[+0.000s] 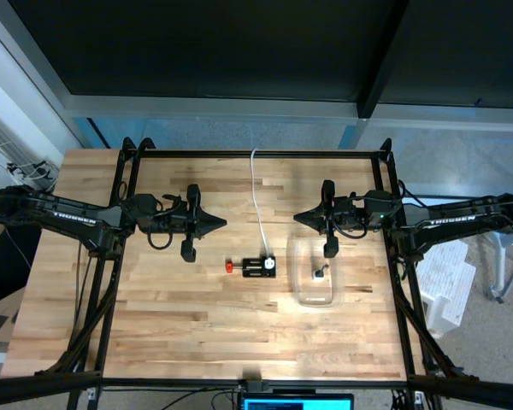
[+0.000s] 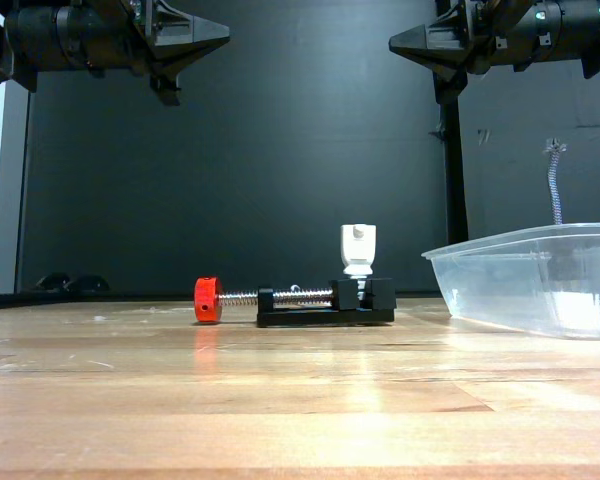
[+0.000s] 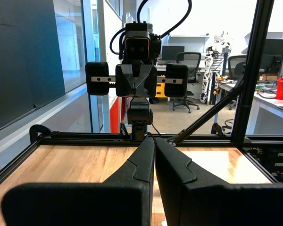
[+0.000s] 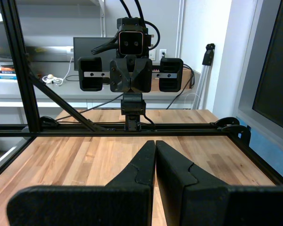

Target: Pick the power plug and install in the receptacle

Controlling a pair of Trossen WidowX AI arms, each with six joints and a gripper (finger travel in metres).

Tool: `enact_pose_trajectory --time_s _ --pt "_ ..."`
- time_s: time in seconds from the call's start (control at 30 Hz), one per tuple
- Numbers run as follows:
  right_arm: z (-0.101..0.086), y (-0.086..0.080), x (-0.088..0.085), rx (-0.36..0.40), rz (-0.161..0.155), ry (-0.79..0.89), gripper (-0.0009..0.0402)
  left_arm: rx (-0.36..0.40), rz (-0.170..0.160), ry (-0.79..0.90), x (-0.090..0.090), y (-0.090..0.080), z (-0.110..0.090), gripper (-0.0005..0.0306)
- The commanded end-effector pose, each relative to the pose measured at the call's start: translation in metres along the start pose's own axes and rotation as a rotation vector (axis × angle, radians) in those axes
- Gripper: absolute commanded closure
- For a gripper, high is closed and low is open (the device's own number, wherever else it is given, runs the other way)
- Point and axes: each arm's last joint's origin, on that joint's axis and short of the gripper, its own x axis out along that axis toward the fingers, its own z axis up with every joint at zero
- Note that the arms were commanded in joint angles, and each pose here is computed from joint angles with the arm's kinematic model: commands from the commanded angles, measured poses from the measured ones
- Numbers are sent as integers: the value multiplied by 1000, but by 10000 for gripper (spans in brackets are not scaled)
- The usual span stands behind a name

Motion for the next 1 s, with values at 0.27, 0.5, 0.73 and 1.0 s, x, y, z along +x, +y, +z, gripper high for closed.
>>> enact_pose_trajectory --time_s 0.27,0.5,0.73,1.0 --pt "3 1 -3 28 41 -14 393 0 0 0 0 0 0 300" --pt "6 1 -21 44 43 41 393 0 0 0 0 0 0 300" --pt "13 0 -45 71 13 225 393 0 0 0 0 0 0 300" --pt "25 4 -63 52 -10 488 394 0 0 0 0 0 0 300"
